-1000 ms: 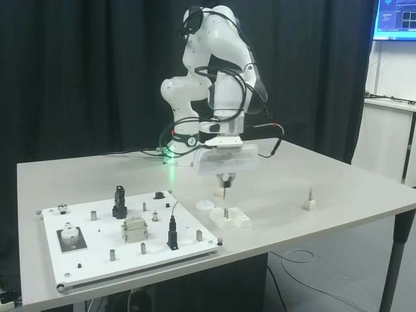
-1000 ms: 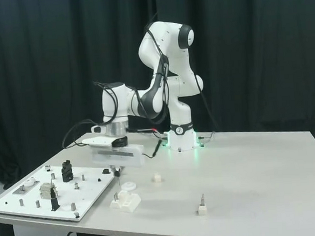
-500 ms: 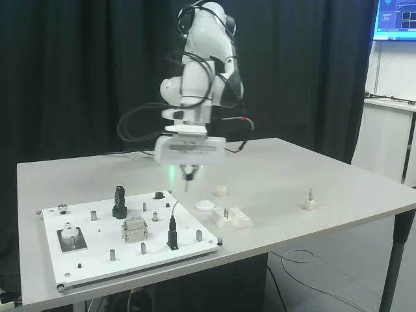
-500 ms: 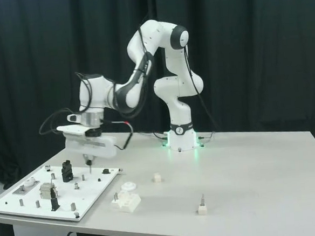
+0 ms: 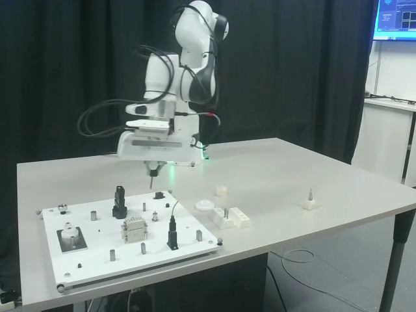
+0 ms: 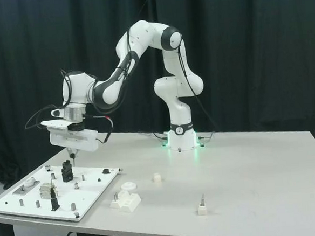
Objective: Insert square peg 1.
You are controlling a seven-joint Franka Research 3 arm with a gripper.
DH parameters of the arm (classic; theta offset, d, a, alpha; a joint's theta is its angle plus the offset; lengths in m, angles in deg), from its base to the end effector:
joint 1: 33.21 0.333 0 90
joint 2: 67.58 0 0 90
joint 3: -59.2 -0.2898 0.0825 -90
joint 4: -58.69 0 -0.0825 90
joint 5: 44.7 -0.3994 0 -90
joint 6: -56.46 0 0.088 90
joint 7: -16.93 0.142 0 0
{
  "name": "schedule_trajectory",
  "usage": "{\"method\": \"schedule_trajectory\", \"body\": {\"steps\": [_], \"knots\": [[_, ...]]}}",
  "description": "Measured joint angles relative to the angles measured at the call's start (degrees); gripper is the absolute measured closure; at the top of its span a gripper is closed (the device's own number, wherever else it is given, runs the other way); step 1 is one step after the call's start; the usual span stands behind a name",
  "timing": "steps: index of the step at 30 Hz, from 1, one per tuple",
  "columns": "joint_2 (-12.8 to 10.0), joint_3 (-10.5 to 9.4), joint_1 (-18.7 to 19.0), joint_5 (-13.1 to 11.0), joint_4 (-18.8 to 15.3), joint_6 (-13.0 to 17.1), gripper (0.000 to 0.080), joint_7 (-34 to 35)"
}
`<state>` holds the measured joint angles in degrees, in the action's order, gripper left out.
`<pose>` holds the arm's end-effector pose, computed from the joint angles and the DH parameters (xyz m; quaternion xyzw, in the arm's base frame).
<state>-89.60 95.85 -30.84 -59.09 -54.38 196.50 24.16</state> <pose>0.5294 -0.3470 0.2578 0.9074 -0.4104 0.0800 0.0426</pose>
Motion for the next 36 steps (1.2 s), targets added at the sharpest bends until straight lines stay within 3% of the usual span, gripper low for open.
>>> {"method": "schedule_trajectory", "body": {"steps": [12, 25, 36], "knots": [[-2.82, -0.03, -3.6, -3.78, 3.35, -0.89, 0.0773, -4.45], [-8.76, -0.17, -6.72, -8.8, 10.59, -5.04, 0.0773, -12.61], [-12.21, -0.21, -9.41, -13.81, 15.15, -8.39, 0.0773, -13.1]]}}
